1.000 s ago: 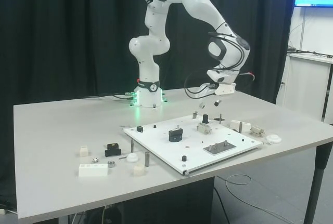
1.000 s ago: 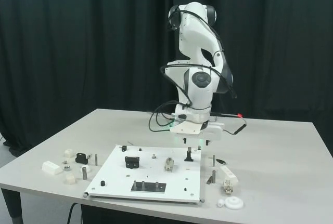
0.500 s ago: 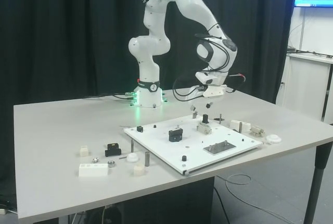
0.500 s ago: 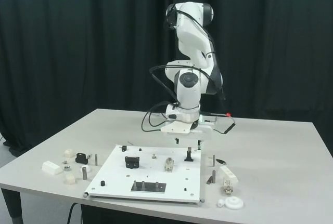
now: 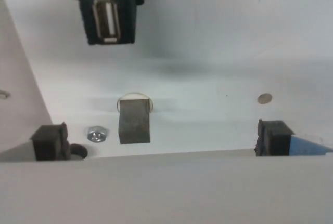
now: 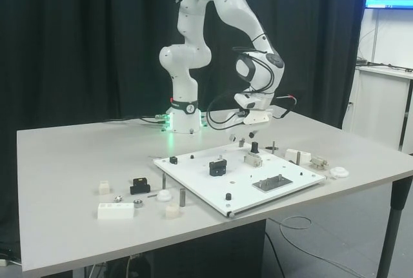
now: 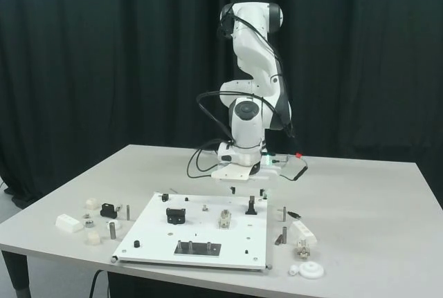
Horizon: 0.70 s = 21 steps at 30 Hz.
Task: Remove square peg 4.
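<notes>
Grey worktop (image 6: 77, 155) carries the white seven-joint arm (image 6: 213, 26), bolted near the rear edge, green light at its base. The arm folds forward and down over the flat white square assembly board (image 6: 193, 171), which lies toward the front right of the worktop.

Tool (image 5: 161, 141) hangs above the board's rear edge, fingers spread wide, gripping nothing; black fingertips (image 5: 50, 142) sit well apart in the wrist view.

Grey square peg (image 5: 134, 121) stands upright in its round socket on the board, close to the rear edge, between the fingertips but nearer one of them, touching neither. A small shiny bolt head (image 5: 96, 134) sits just beside the peg.

A black block with a USB socket (image 5: 110, 11) stands on the board further in from the peg.

Off the board's left edge: a white rectangular block (image 6: 116, 210), a small black bracket (image 6: 139, 186), and short grey pins (image 6: 182, 196).

Off the right edge: a white round gear (image 7: 310, 268).
</notes>
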Available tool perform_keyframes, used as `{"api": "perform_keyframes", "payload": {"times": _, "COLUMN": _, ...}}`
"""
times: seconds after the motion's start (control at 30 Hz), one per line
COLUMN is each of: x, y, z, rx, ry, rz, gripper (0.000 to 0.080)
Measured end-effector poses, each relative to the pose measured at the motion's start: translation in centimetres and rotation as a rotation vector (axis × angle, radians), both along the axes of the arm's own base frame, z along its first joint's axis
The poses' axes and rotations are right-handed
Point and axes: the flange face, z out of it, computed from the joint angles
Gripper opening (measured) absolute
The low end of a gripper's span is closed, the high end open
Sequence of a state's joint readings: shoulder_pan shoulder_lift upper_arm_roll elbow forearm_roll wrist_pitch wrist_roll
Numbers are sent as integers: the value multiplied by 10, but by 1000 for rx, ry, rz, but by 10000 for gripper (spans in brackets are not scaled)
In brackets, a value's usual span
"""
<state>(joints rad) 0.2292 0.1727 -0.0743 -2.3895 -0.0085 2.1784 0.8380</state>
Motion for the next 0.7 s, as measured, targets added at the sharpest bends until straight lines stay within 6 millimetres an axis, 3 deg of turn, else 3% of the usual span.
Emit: {"api": "perform_keyframes", "payload": {"times": 0.7, "x": -19, "y": 12, "z": -15, "rx": 8, "ry": 1, "rz": 25, "gripper": 800}}
